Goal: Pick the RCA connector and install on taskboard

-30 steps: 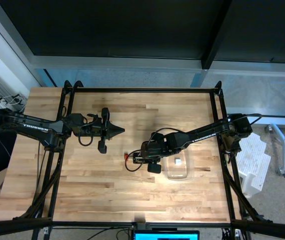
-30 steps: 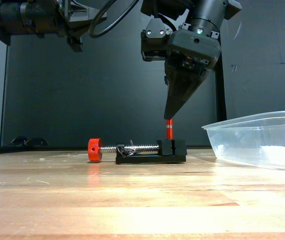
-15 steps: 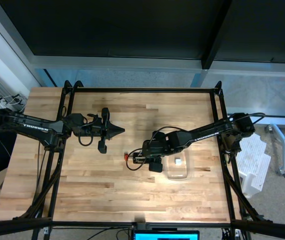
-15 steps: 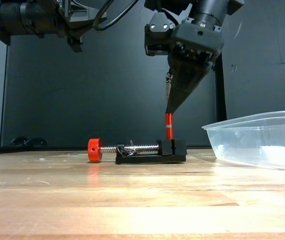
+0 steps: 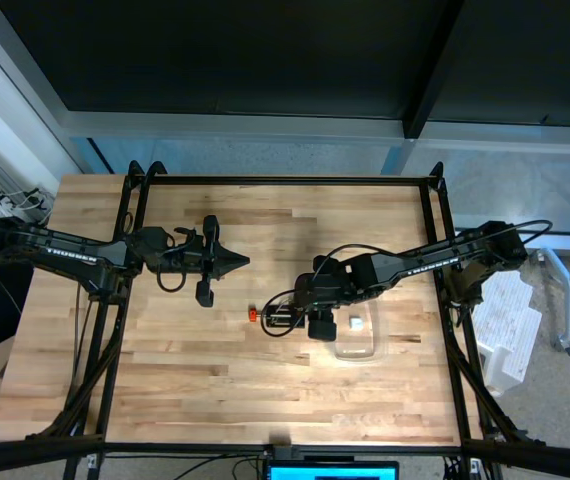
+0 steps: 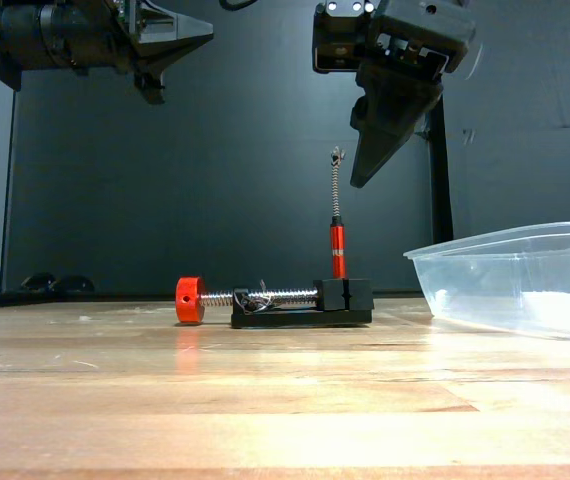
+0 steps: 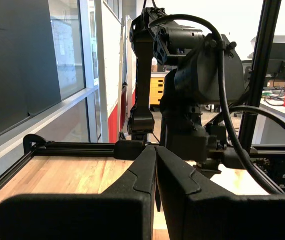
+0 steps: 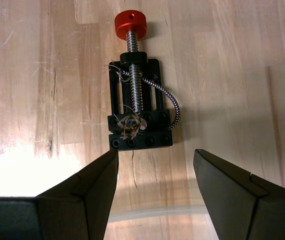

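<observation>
We find the right gripper [image 6: 358,178] now lifted to 1 o'clock of the connector [image 6: 337,245], jaws wide, leaving it upright in the taskboard [image 6: 350,300], apparently installed; the left gripper [image 5: 243,262] sits parked and closed at the board's 11 o'clock.

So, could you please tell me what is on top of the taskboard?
A red-and-silver plug stands upright on the taskboard, at the end away from its red knob; its seat is hidden. The right claw hangs open above; the left claw is parked upper left.
</observation>
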Available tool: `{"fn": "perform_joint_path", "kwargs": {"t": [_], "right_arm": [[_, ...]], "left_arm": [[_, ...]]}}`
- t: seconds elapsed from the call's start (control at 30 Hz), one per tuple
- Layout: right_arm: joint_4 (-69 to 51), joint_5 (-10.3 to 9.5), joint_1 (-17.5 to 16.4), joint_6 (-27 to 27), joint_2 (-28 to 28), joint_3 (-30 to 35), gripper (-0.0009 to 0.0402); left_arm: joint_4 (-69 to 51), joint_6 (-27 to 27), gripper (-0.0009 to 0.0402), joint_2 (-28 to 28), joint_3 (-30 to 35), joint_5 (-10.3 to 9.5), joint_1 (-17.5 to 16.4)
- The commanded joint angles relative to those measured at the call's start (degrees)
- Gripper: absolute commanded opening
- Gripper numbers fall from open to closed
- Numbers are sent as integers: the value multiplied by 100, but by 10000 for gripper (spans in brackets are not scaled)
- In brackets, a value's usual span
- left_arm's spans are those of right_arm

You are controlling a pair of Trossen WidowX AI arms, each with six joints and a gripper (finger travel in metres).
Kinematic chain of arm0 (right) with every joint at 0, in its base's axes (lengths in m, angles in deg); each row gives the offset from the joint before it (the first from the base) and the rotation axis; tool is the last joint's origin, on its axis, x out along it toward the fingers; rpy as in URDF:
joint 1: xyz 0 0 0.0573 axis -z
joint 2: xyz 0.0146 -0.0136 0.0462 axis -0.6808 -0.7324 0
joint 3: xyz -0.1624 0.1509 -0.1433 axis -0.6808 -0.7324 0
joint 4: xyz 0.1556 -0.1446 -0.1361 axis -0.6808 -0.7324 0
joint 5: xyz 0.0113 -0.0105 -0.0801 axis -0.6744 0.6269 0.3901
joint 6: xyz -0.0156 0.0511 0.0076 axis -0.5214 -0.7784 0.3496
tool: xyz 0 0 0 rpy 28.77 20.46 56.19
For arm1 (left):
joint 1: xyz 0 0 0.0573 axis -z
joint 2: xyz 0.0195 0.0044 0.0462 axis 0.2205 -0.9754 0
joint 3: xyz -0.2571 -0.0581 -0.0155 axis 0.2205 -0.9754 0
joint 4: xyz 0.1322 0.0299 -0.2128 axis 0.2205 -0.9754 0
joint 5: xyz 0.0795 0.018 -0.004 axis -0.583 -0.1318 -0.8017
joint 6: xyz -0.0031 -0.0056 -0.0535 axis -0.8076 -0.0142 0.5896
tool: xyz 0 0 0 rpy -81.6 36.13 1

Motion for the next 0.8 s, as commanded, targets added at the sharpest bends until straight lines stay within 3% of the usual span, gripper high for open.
{"fn": "perform_joint_path", "kwargs": {"t": [0.03, 0.2, 0.47, 0.73, 0.8], "right_arm": [[-118, 2, -11, 109, 59, 7, 198], [48, 9, -15, 284, 363, -223, 172], [1611, 63, 24, 411, 1652, -1384, 90], [3110, 2, 433, 678, 2618, -2350, -3], [3436, -9, 511, 748, 2820, -2557, 4]], "left_arm": [[2, -2, 0, 0, 0, 2, -2], [0, -2, 0, 0, 0, 2, 0], [0, -2, 0, 0, 0, 2, 0], [2, -2, 0, 0, 0, 2, 0], [2, -2, 0, 0, 0, 2, 0]]}}
